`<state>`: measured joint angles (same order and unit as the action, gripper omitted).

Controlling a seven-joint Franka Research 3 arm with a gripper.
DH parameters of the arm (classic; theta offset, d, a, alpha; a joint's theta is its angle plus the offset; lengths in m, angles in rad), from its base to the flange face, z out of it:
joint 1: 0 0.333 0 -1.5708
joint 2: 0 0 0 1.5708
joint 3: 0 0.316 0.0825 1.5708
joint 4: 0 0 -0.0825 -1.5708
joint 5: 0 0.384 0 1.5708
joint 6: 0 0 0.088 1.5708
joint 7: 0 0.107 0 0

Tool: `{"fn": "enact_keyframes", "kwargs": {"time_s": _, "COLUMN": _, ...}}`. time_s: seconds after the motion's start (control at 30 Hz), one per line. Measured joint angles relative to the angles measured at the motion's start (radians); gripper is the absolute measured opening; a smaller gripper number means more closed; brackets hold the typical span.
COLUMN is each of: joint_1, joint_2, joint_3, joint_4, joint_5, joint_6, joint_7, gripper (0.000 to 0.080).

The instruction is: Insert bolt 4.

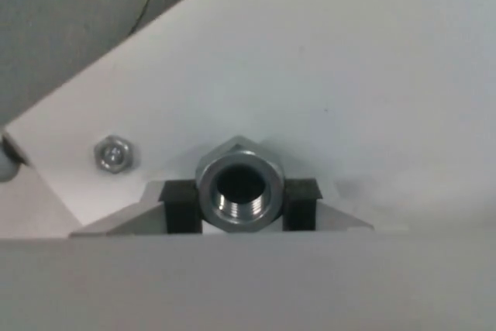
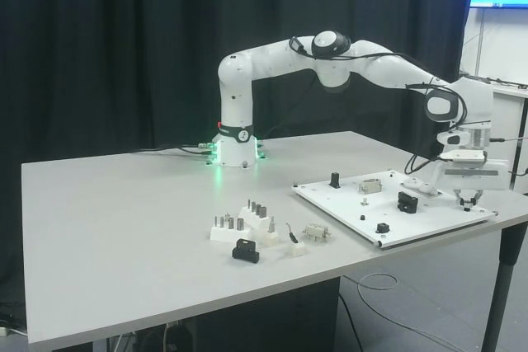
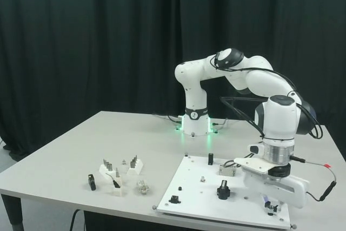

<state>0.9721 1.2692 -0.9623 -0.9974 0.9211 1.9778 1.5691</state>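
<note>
**Gripper holding threaded fastener above corner of white board**

Gripper point(image 1: 241, 208): clenched on a hexagonal metal fastener point(image 1: 239, 187). The black finger pads point(image 1: 180, 208) press its two opposite flats. The wrist view looks straight into its threaded bore, so it reads as a nut or hollow bolt head; no shank is visible. This is taken to be bolt 4.

Position: the arm point(image 2: 346, 59) is stretched out from its base, which shows green lights, and the gripper point(image 2: 469, 199) hangs over the outer corner of the white board point(image 2: 388, 220). In the second room view the gripper point(image 3: 268, 203) sits close to the board's point(image 3: 189, 193) front edge. A second, smaller hex fastener point(image 1: 115, 153) is seated in the board just beside the held one.

Clearances: the board's edge runs near the gripper, with grey table point(image 2: 107, 212) beyond it. Black fixtures point(image 2: 406, 202) stand on the board, apart from the gripper. A cable point(image 3: 313, 187) trails from the wrist.

Holders: white blocks point(image 2: 244, 222) on the table, well apart from the board, carry several upright metal parts. A small black part point(image 2: 245, 250) lies near them.
</note>
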Motion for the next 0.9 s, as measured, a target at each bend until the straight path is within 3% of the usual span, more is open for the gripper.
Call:
{"fn": "enact_keyframes", "kwargs": {"time_s": 0.37, "joint_1": -0.012, "joint_2": 0.003, "joint_3": 0.006, "joint_4": 0.017, "joint_5": -0.006, "joint_6": -0.006, "joint_7": 0.229, "gripper": 0.0224}}
{"fn": "enact_keyframes", "kwargs": {"time_s": 0.9, "joint_1": -0.047, "joint_2": 0.003, "joint_3": 0.032, "joint_4": 0.055, "joint_5": -0.006, "joint_6": -0.030, "joint_7": 0.473, "gripper": 0.0224}}
